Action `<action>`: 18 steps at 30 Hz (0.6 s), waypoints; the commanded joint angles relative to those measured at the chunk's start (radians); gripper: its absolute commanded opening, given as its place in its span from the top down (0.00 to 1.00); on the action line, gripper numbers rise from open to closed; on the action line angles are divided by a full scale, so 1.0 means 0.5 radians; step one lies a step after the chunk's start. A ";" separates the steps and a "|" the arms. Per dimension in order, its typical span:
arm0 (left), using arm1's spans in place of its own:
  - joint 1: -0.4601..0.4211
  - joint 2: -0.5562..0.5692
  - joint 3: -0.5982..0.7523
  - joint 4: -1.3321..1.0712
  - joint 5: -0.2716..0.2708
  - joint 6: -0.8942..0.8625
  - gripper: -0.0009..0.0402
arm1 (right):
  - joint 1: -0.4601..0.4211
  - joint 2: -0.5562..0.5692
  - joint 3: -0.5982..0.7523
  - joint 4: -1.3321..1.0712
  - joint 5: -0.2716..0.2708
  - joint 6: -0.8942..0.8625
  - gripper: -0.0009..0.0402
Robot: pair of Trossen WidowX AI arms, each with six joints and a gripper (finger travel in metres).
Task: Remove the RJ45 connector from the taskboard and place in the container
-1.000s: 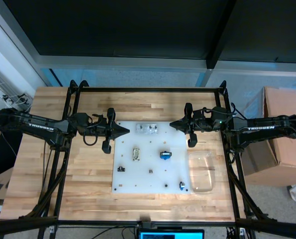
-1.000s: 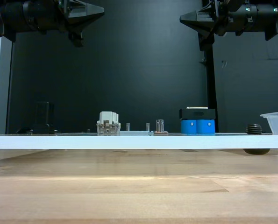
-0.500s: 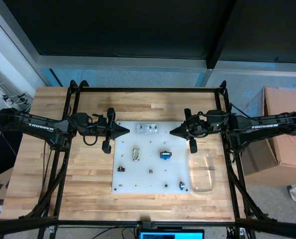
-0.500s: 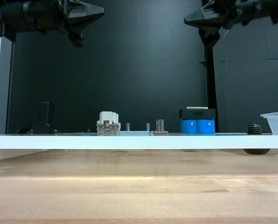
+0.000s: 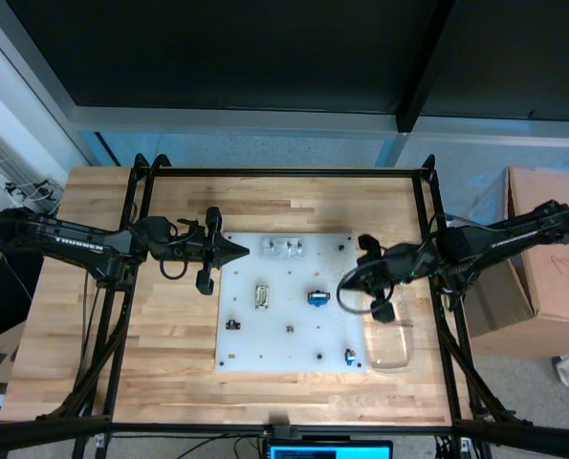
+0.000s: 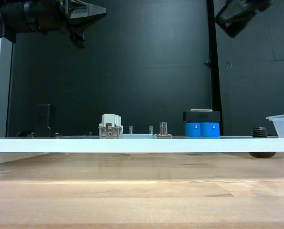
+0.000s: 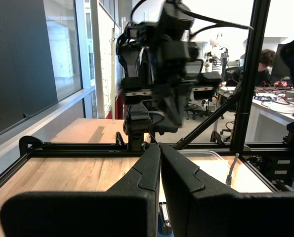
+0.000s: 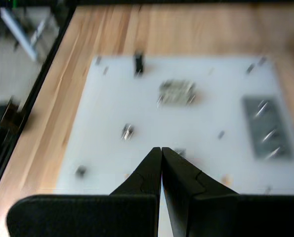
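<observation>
Connector (image 5: pixel 317 297) sits seated right of centre on the board (image 5: pixel 265 349) | right gripper (image 5: pixel 341 285) hovers high near the board's right edge, fingers together, empty | left gripper (image 5: pixel 241 251) closed, empty, over the left edge | best: open wide, straddle squarely, lift straight, then container (image 5: pixel 368 335).

We are looking at a wooden table (image 5: pixel 169 335) filling the middle of the frame, a black frame (image 5: pixel 284 173) standing around it, a cardboard box (image 5: pixel 542 296) sitting at the right edge, and a lit screen (image 5: pixel 329 448) glowing at the bottom centre.
</observation>
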 commanded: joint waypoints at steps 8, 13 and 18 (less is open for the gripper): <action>0.000 0.001 0.001 0.001 0.000 0.001 0.98 | 0.317 0.436 0.497 -0.636 0.001 0.235 0.98; 0.001 0.000 0.001 0.001 0.000 0.001 0.98 | 0.413 0.623 0.711 -0.913 0.000 0.369 0.98; 0.001 0.000 0.001 0.000 0.000 0.001 0.98 | 0.488 0.761 0.878 -1.083 -0.008 0.507 0.98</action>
